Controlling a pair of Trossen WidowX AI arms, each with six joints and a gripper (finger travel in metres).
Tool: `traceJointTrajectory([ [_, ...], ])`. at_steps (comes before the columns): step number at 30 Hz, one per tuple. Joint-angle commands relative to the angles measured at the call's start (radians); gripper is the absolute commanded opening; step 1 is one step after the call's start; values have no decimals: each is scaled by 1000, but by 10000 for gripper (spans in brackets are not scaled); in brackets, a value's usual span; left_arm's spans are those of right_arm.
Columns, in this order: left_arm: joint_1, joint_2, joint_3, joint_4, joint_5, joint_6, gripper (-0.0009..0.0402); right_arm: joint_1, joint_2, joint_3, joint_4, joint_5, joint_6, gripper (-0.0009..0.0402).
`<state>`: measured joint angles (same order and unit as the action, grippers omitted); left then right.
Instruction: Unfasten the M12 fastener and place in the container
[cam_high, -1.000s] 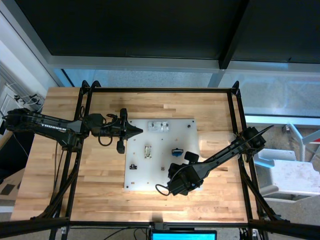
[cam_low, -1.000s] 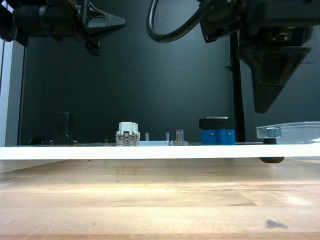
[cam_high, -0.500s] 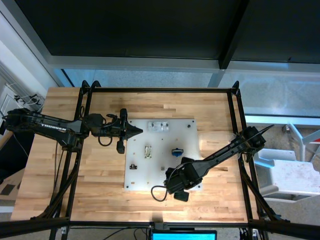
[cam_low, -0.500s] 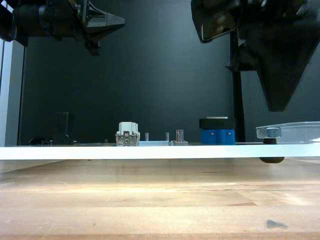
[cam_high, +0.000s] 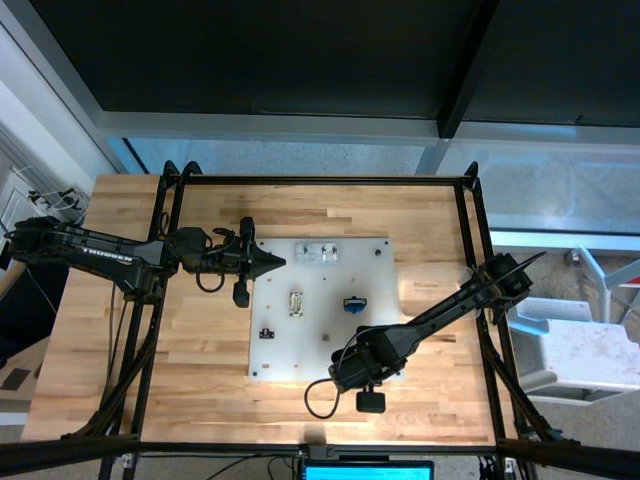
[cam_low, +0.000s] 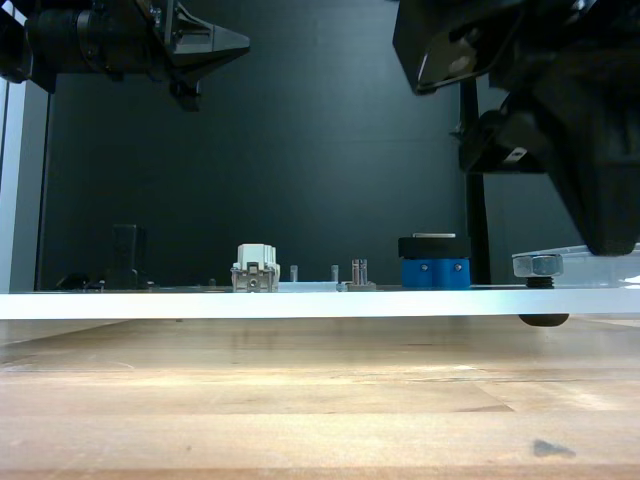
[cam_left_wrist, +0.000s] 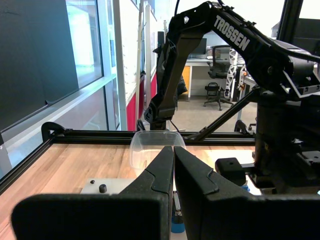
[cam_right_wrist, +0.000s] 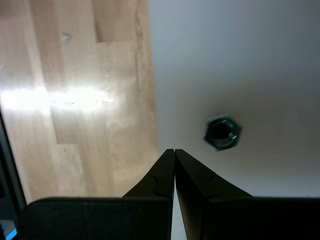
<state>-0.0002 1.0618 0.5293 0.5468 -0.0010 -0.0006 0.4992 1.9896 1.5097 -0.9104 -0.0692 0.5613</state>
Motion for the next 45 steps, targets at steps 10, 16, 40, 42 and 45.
traceJointTrajectory([
  [10,0,0,0,0,0,0,0,-6,1,0,-106,298,86,0],
  [16,0,0,0,0,0,0,0,-6,-3,1,-103,276,85,0],
  [40,0,0,0,-1,0,0,0,-7,-33,53,-130,93,634,210],
  [42,0,0,0,-2,0,0,0,-8,-33,53,-130,94,667,235],
  [45,0,0,0,-1,0,0,0,-9,-33,53,-124,94,684,265],
])
